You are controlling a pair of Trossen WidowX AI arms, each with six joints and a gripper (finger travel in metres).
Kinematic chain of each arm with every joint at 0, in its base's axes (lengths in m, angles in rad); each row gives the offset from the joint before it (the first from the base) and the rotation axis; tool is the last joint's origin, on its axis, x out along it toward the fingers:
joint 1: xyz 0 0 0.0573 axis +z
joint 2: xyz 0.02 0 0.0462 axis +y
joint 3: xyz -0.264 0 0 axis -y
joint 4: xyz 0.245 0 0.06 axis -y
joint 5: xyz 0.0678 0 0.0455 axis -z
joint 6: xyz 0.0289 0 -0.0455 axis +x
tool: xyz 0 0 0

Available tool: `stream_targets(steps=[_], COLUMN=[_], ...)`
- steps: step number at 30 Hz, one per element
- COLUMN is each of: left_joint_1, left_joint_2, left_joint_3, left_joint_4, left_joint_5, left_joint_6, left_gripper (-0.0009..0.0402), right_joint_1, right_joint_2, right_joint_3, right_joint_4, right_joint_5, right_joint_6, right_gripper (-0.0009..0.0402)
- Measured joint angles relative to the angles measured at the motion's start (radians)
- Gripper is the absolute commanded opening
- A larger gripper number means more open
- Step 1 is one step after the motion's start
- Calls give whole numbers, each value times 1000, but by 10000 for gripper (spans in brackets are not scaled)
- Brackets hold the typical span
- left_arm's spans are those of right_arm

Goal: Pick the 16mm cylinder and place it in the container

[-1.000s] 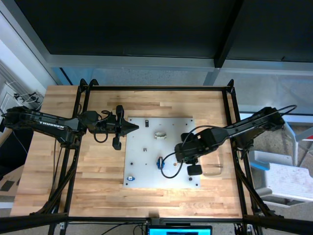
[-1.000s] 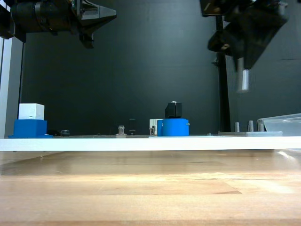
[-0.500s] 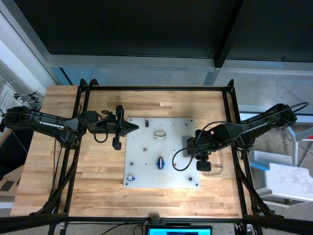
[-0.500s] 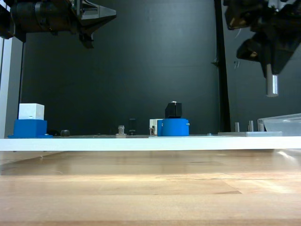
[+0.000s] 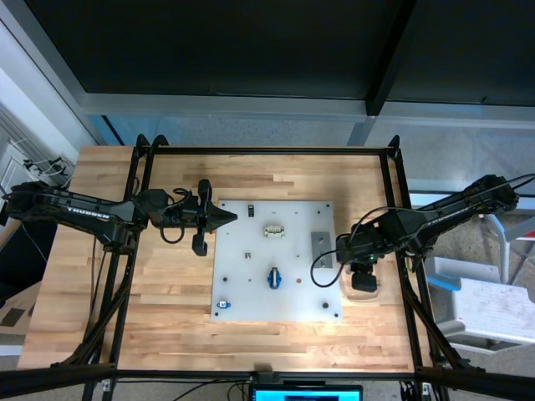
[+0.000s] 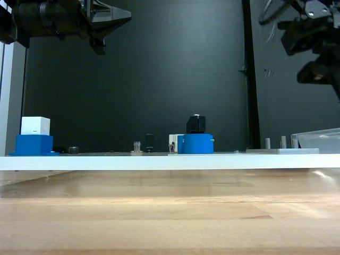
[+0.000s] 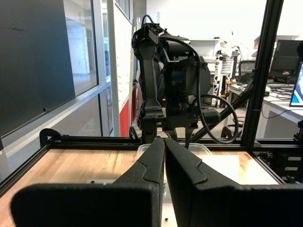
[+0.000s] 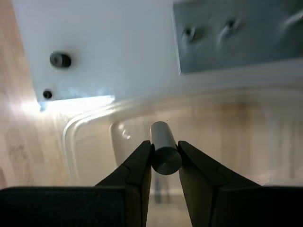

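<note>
Right gripper (image 8: 164,144), clamped on the cylinder (image 8: 165,159) seemingly well above the clear tray (image 8: 90,137), should lower before letting go; left gripper (image 5: 226,215), fingers together, hovers beside the board (image 5: 251,280).

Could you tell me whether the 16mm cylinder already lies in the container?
No, the right gripper clamps the 16mm cylinder above the container; the left gripper hangs shut beside the board.

The left arm (image 5: 75,207) reaches in level from the left edge of the table (image 5: 167,334), its left hand (image 7: 164,142) held high and pointing inward with the fingers pressed together (nothing between them). The right arm (image 5: 443,209) stretches in from the right edge and bends down at the wrist. The right hand (image 8: 164,146) therefore points downward, fingers clamped on the 16mm cylinder (image 8: 166,158).
</note>
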Motion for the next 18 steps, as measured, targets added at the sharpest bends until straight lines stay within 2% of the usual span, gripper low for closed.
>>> stream_targets(steps=[4,8,12,14,18], left_joint_1=[0,0,0,0,0], left_joint_2=[0,0,0,0,0], left_joint_3=[0,0,0,0,0], left_joint_4=[0,0,0,0,0], left_joint_5=[0,0,0,0,0], left_joint_6=[0,0,0,0,0], left_gripper=[0,0,0,0,0], right_joint_1=[1,1,2,2,4], right_joint_2=[-13,-15,-15,-15,-15], right_joint_3=[-37,-71,-99,-116,-140], right_joint_4=[0,2,5,14,27], right_joint_5=[-5,-51,-69,-101,-109], right_joint_6=[36,62,72,74,79], right_gripper=[4,4,4,4,6])
